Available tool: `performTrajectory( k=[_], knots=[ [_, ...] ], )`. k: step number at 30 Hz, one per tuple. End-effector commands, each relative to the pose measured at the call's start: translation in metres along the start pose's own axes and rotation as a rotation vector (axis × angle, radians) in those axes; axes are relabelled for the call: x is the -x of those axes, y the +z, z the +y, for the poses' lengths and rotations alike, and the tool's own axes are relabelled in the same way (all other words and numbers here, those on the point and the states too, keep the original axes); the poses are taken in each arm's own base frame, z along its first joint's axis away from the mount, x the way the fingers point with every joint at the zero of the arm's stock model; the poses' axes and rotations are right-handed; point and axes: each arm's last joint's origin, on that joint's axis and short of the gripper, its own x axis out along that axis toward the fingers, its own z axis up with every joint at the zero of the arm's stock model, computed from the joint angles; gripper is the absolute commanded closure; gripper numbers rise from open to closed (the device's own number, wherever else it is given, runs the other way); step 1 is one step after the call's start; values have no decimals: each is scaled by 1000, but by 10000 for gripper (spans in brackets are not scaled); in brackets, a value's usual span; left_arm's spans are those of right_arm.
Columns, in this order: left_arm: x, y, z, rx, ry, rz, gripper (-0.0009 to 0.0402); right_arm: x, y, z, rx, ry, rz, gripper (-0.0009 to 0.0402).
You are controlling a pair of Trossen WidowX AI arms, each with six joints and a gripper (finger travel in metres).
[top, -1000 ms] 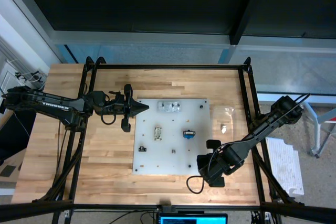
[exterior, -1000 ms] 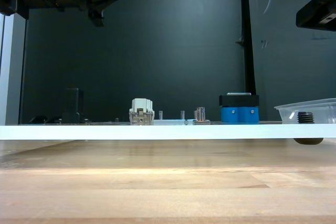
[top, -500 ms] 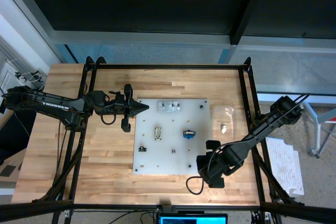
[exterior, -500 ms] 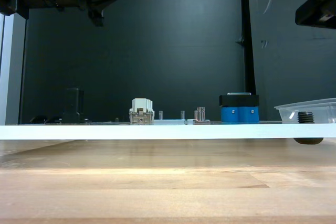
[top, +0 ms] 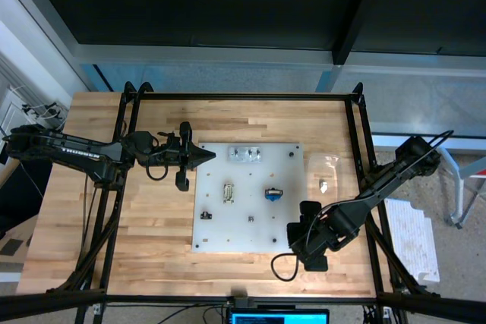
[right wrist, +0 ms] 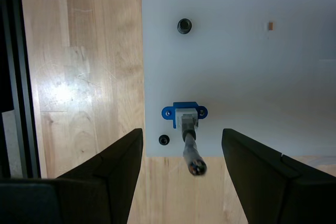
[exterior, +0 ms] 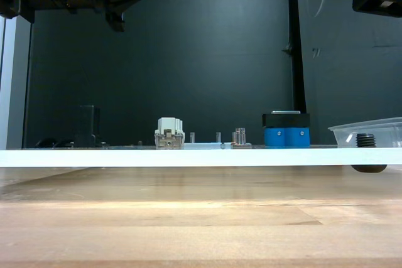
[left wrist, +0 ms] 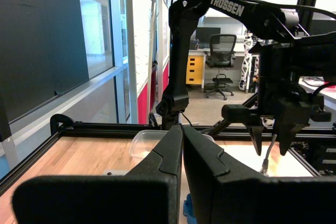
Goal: Pick the RJ45 connector and install on taskboard
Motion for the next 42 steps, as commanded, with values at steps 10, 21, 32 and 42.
performTrajectory(
  k=[10, 21, 32, 42],
  knots=[
    [0, 0, 0, 0, 0, 0, 393, 12, -7, -6, 7, -3, 33, 180],
    [0, 0, 0, 0, 0, 0, 393, 46, -10, -28, 13, 40, -32, 181],
    [0, 0, 0, 0, 0, 0, 393, 79, 7, -92, 43, 9, -173, 181],
    [0, 0, 0, 0, 0, 0, 393, 92, 26, -148, 44, -86, -328, 181]
  ],
)
